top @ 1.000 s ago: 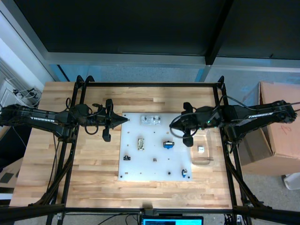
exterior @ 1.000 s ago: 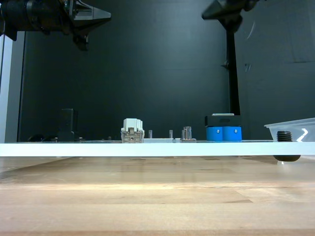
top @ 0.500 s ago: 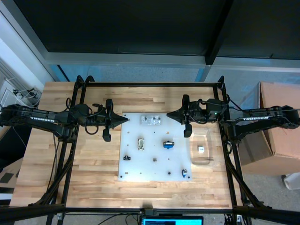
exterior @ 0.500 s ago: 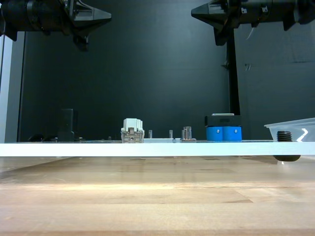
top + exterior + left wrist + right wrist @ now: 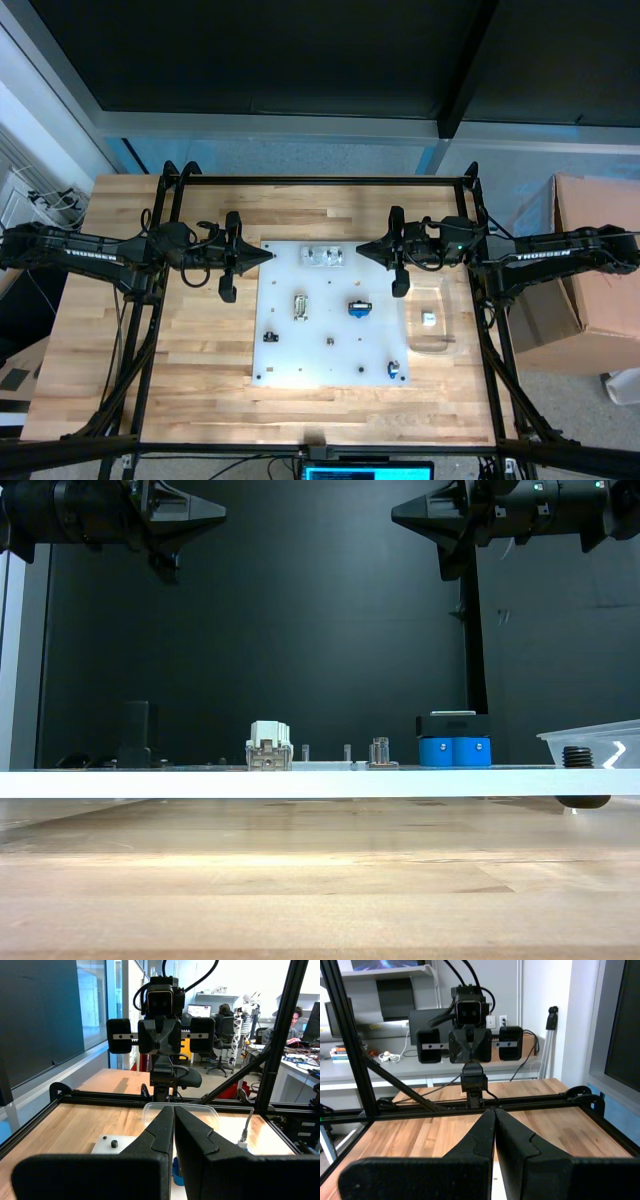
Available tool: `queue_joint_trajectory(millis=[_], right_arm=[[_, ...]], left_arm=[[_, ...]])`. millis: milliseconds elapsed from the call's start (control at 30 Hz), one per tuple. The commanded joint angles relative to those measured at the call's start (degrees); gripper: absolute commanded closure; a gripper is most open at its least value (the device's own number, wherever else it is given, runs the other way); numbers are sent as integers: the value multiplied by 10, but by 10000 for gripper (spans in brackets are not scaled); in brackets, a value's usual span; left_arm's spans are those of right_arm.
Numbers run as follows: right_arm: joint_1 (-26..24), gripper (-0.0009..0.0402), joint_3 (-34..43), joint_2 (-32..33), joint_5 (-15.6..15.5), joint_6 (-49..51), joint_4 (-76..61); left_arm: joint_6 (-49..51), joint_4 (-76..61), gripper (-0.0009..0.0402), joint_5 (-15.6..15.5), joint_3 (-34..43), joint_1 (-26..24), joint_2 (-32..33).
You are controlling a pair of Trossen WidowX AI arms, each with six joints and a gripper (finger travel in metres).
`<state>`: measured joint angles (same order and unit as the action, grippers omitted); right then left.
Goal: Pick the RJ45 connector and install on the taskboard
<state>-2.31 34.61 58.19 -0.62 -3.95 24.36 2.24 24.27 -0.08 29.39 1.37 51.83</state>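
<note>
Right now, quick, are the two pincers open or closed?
Left pincer: closed, empty, high above the board's far left corner.
Right pincer: closed, empty, high above the board's far edge.
Connector: cannot tell where it is.

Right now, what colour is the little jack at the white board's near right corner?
The jack is blue, seen best in the high view.

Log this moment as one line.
left gripper: shut, raised above board far-left corner | right gripper: shut, empty, raised above board far edge | connector: at jack, cable rising; depth cannot tell
</note>
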Motion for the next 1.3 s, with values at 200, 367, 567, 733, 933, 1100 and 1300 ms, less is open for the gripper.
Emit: queue_joint_trajectory(millis=[200, 367, 567, 733, 933, 1100, 1300], right_arm=[[1, 393, 0, 4, 5, -3, 1], [1, 393, 0, 9, 9, -1, 14], [1, 393, 0, 8, 10, -2, 16], [1, 393, 0, 8, 10, -2, 15], [1, 393, 0, 8, 10, -2, 14], [1, 393, 0, 8, 10, -2, 14], [1, 393, 0, 8, 10, -2, 14]], left_arm=[[0, 0, 393, 0, 0, 0, 0], [0, 0, 393, 0, 0, 0, 0], [0, 0, 393, 0, 0, 0, 0], [0, 0, 393, 0, 0, 0, 0], [0, 0, 393, 0, 0, 0, 0], [0, 0, 393, 0, 0, 0, 0], [0, 0, 393, 0, 0, 0, 0]])
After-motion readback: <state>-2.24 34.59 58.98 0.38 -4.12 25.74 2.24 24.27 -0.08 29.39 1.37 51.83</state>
